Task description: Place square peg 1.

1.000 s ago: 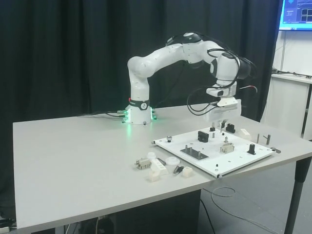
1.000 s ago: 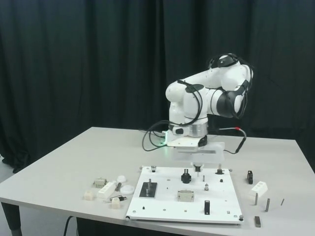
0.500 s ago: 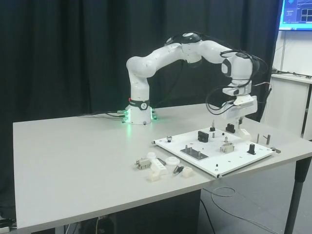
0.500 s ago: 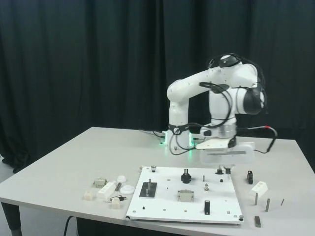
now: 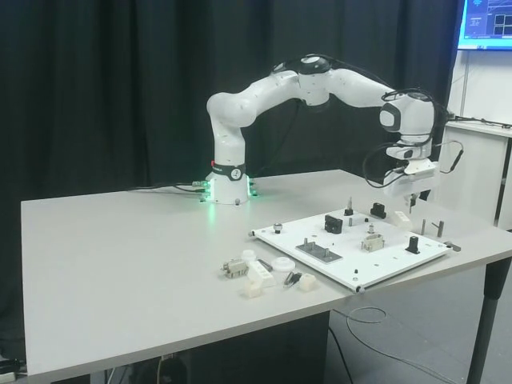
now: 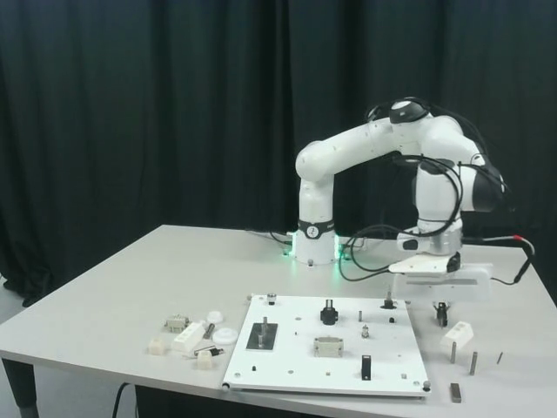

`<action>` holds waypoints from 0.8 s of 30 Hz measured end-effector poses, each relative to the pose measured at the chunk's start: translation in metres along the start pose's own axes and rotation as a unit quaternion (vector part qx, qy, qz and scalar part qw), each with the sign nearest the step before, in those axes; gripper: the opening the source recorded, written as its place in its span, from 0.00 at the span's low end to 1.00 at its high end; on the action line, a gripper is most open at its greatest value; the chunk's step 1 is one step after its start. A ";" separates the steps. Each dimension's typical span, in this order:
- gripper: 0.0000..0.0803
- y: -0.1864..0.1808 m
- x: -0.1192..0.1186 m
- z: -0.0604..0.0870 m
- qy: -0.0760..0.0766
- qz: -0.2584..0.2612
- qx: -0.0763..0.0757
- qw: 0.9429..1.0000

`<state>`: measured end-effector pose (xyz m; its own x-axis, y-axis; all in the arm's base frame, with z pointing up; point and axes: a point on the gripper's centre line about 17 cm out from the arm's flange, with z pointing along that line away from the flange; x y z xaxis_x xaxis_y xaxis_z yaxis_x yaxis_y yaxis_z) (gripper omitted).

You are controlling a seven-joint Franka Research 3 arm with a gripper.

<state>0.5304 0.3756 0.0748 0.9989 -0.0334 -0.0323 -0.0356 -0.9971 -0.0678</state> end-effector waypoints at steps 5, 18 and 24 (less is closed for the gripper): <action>0.04 -0.012 -0.006 0.009 -0.001 0.000 -0.007 1.000; 0.25 -0.030 -0.015 0.027 0.009 0.012 -0.018 1.000; 0.65 -0.032 -0.016 0.028 0.014 0.017 -0.021 1.000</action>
<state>0.5150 0.4099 0.0498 0.9976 -0.0689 -0.0056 -0.0690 -0.9973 -0.0245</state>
